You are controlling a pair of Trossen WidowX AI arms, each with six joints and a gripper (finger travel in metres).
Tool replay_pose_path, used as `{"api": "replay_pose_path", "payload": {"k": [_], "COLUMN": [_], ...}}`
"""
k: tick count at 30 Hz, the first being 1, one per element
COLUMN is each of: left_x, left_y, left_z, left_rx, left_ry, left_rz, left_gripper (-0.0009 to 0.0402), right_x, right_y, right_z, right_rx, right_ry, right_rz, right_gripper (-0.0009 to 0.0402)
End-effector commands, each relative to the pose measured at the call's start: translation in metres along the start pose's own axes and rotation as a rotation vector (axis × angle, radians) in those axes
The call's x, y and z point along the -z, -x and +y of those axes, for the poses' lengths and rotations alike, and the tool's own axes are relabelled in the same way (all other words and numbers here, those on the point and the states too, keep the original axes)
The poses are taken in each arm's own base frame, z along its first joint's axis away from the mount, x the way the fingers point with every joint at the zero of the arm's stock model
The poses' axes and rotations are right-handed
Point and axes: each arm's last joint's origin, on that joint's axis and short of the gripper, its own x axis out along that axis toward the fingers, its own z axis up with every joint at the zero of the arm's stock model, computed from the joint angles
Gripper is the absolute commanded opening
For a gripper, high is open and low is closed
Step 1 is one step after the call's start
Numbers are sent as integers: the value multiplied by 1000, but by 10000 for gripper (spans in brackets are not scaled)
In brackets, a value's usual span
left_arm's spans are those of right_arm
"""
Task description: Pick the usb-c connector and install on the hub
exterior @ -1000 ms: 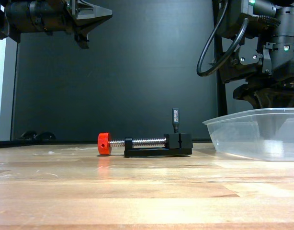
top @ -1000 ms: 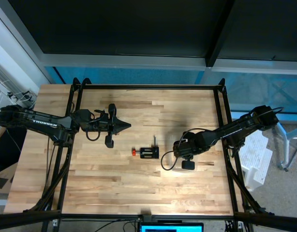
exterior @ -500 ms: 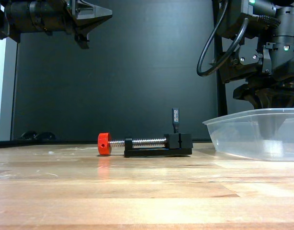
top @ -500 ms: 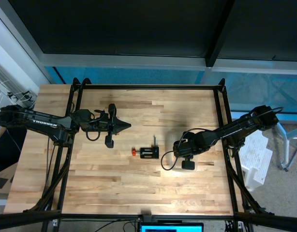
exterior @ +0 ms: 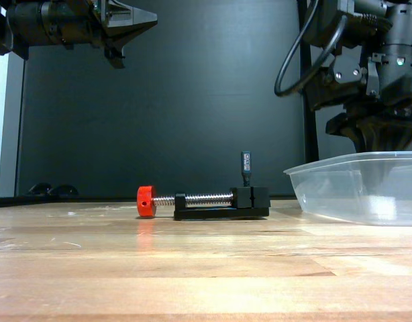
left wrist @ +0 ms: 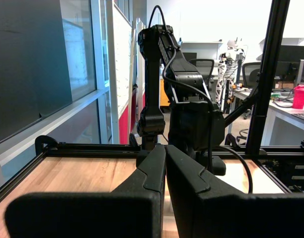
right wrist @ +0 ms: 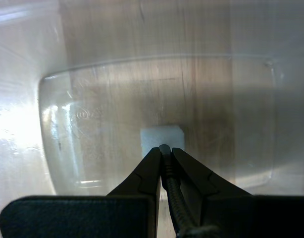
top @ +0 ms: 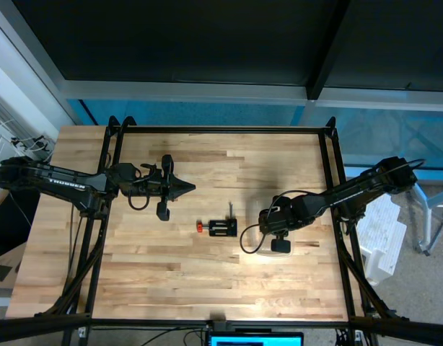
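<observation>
My right gripper (right wrist: 164, 151) is shut on the usb-c connector (right wrist: 165, 148), a small black plug whose ribbed black cable runs back between the fingers. It hangs over a clear plastic tub (right wrist: 53, 148), above a white block (right wrist: 162, 135) on the tub's floor. The high view places this gripper (top: 278, 234) right of the clamp. The hub (exterior: 245, 165), a thin black upright piece, stands in a small black vise (exterior: 223, 203) with a red knob (exterior: 145, 201). High over the table's left side, my left gripper (top: 187, 187) is shut with nothing in it and points right.
The clear tub (exterior: 327, 188) sits on the wooden table right of the vise (top: 221, 228). A black frame rail (top: 335, 173) borders the right side of the table. The left gripper (exterior: 149, 22) hangs well above table height.
In the low view the right arm's wrist has risen slightly above the tub. The left arm, vise and hub have not moved.
</observation>
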Motion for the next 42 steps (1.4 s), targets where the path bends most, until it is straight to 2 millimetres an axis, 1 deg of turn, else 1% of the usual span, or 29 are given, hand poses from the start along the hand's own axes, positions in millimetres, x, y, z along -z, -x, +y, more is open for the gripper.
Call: {"api": "replay_pose_path", "payload": {"k": [1, 5, 15, 18, 28, 33, 42], "left_x": [0, 0, 0, 0, 0, 0, 0], "left_y": [0, 0, 0, 0, 0, 0, 0], "left_z": [0, 0, 0, 0, 0, 0, 0], "left_rx": [0, 0, 0, 0, 0, 0, 0], "left_ry": [0, 0, 0, 0, 0, 0, 0], "left_rz": [0, 0, 0, 0, 0, 0, 0], "left_gripper": [0, 0, 0, 0, 0, 0, 0], "right_x": [-1, -4, -13, -14, -16, -30, -56], "right_y": [7, 16, 54, 60, 61, 64, 63], "right_z": [0, -1, -3, -3, -5, -5, -5], "right_rx": [-1, 1, 2, -2, -3, -8, -7], "right_ry": [-1, -1, 12, 15, 10, 15, 12], "right_rz": [-5, 1, -1, -10, -12, -20, -29], "right_gripper": [0, 0, 0, 0, 0, 0, 0]}}
